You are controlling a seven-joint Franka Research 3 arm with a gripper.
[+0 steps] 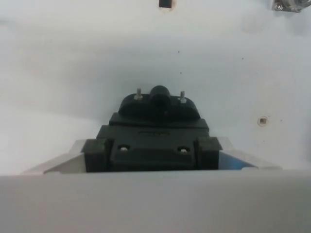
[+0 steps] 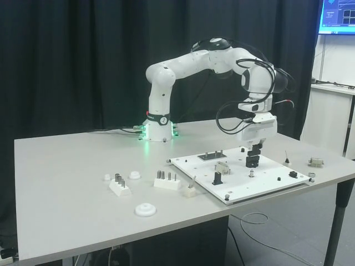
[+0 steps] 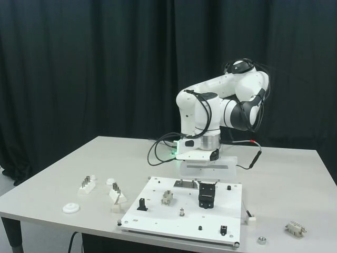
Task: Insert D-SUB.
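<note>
Over the white board (image 3: 158, 221) at the table's near edge, gripper (image 3: 206, 194) lowered, fingers clenched on the black D-SUB connector (image 1: 156, 131), held upright just above the board's surface. From the wrist view, black fingers (image 1: 95, 154) pressed against both flanks of the connector body, two small screws on its face, two thin screw posts and a rounded cable stub at its far end. Elsewhere on the board: a black bracket (image 3: 142, 204), a small grey socket (image 3: 167, 198), a short metal pin (image 3: 182, 212), a dark flat plate (image 3: 185, 184) near the back edge, a small black block (image 3: 222, 229) near the front. Beside the board on the grey table (image 3: 47, 184): two white holders with grey pegs (image 3: 87, 184), a white gear (image 3: 70, 207), a loose connector (image 3: 295, 228) and a nut (image 3: 260, 240) off to the far side. Green light glowing at the arm's base (image 2: 145, 132).
</note>
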